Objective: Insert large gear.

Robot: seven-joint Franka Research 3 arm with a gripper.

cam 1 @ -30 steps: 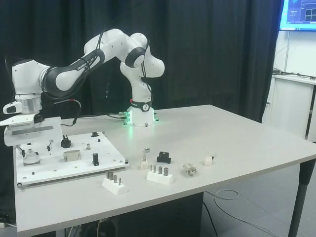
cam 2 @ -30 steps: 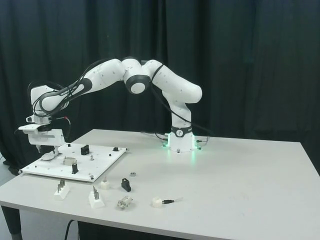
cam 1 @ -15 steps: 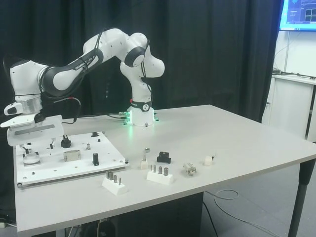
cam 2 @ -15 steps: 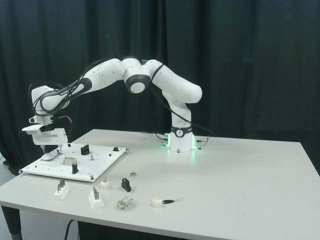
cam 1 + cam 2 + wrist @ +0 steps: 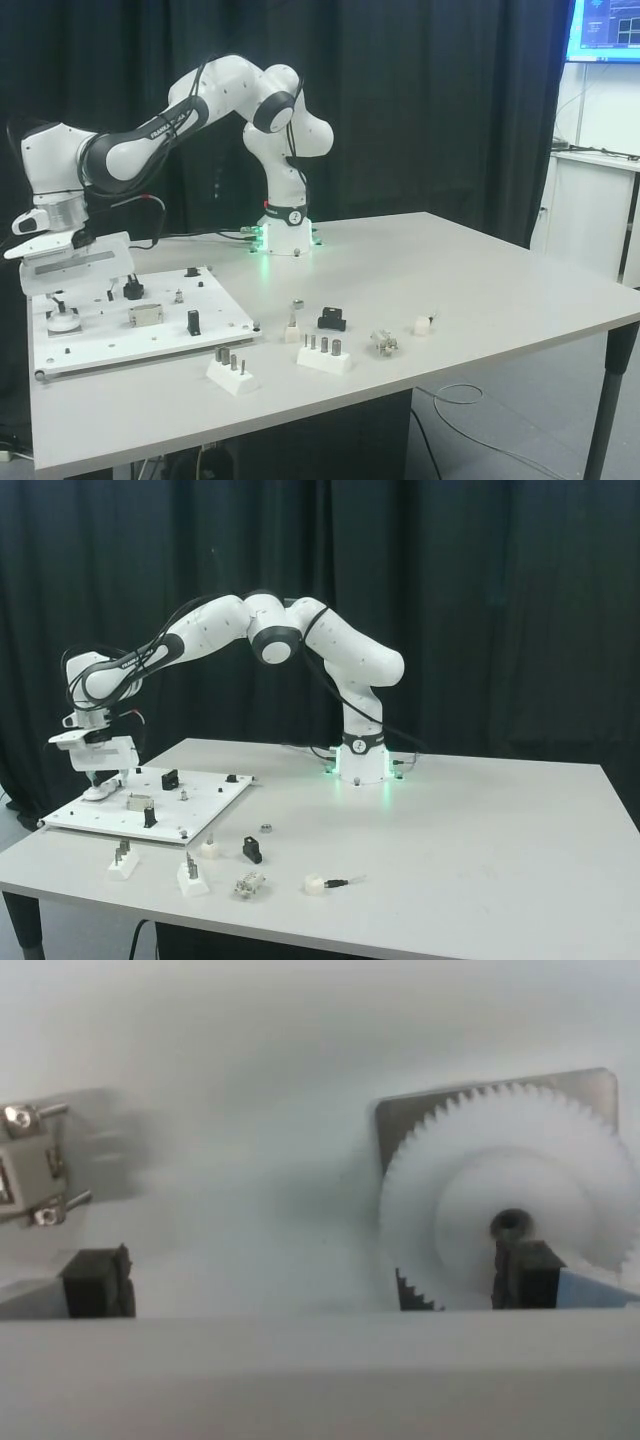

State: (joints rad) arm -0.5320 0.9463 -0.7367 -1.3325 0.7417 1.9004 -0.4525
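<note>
Gear (image 5: 505,1205) is seen seated on its peg on the white board (image 5: 215,320), below the gripper (image 5: 310,1285), whose fingers are spread and empty, so it could be nudged or lifted if caught during withdrawal.

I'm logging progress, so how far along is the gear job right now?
Done, it seems: the white gear lies flat on the board, a shaft end showing in its centre hole. In hand: nothing; the tool hangs open above the gear, not gripping it. Left: I can't tell whether the gear is fully seated, so check that.
</note>
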